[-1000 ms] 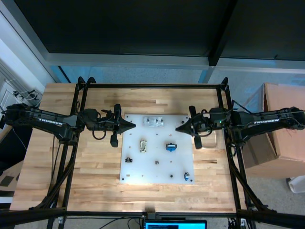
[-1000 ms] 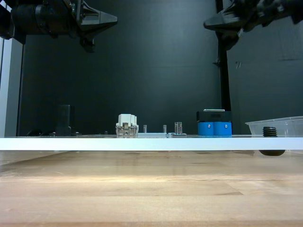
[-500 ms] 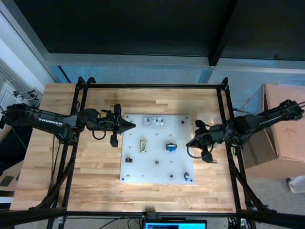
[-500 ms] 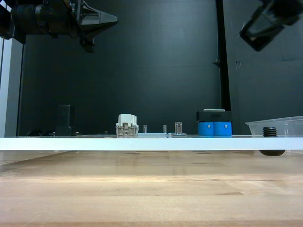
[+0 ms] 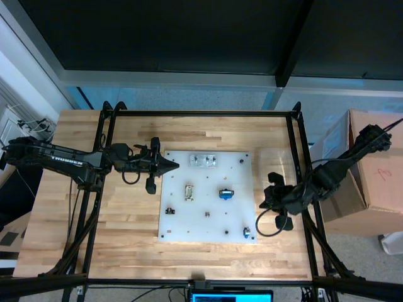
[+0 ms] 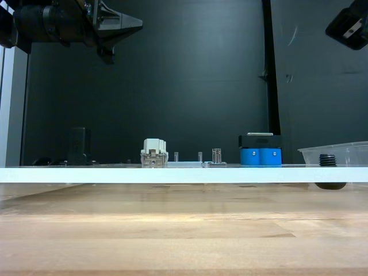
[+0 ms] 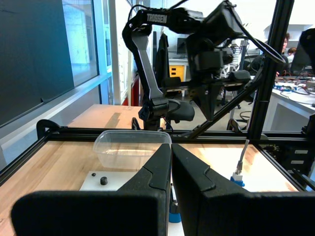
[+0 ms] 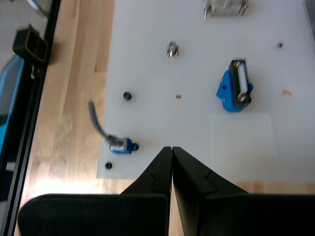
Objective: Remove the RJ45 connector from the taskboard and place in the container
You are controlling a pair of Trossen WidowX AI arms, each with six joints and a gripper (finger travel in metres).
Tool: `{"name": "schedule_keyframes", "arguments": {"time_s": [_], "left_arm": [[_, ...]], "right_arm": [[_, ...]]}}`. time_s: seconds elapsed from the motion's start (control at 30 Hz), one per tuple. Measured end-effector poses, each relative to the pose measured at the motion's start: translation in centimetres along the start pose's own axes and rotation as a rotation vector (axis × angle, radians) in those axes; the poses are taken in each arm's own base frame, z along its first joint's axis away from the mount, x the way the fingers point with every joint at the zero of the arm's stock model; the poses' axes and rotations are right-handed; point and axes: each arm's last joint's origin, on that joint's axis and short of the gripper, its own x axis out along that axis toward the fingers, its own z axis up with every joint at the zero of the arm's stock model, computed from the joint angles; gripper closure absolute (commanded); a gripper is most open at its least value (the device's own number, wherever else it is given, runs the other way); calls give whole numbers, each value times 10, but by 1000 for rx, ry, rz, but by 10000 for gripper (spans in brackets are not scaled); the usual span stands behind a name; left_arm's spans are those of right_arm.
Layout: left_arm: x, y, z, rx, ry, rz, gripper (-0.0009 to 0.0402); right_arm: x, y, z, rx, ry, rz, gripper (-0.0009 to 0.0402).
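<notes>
The RJ45 connector (image 8: 118, 144) is a silver plug with a short grey cable, seated in a small blue holder at the near right corner of the white taskboard (image 5: 189, 217). It stands upright in the left wrist view (image 7: 238, 174) and shows in the high view (image 5: 247, 233). The clear container (image 6: 339, 154) lies right of the board, seen too in the left wrist view (image 7: 132, 147). My right gripper (image 5: 265, 202) hangs shut, high above the board's right edge, tilted down, a little beyond the connector (image 8: 171, 149). My left gripper (image 5: 176, 165) is shut, high over the board's left edge.
On the board stand a blue block with a black-topped plug (image 5: 226, 194), a grey-white connector (image 5: 188, 192) and silver fittings (image 5: 204, 162). A small black part (image 6: 327, 160) lies in the container. A cardboard box (image 5: 371, 170) sits off the table's right side. Black frame rails ring the table.
My right arm has swung from level over the board's far right toward the near edge and pitched downward, rising out to the low view's right. The left arm and the RJ45 connector stayed put.
</notes>
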Motion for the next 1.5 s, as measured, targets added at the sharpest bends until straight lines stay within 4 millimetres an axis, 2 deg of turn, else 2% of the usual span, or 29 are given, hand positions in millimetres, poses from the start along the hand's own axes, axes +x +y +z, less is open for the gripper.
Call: {"name": "schedule_keyframes", "arguments": {"time_s": [0.17, 0.5, 0.6, 0.87, 1.0, 1.13, 1.5], "left_arm": [[0, 0, 0, 0, 0, 0, 393], [0, 0, 0, 0, 0, 0, 393], [0, 0, 0, 0, 0, 0, 393], [0, 0, 0, 0, 0, 0, 393], [0, 0, 0, 0, 0, 0, 393], [0, 0, 0, 0, 0, 0, 393], [0, 0, 0, 0, 0, 0, 393]], "right_arm": [[6, 17, 5, -14, 91, -28, 393], [35, 45, 19, -39, 247, -44, 389], [42, 51, 23, -48, 268, -59, 365], [59, 58, 22, -5, 324, -82, 234], [70, 62, 20, 26, 330, -102, 192], [80, 65, 19, 33, 338, -115, 178], [101, 66, 11, 37, 285, -117, 178]]}}
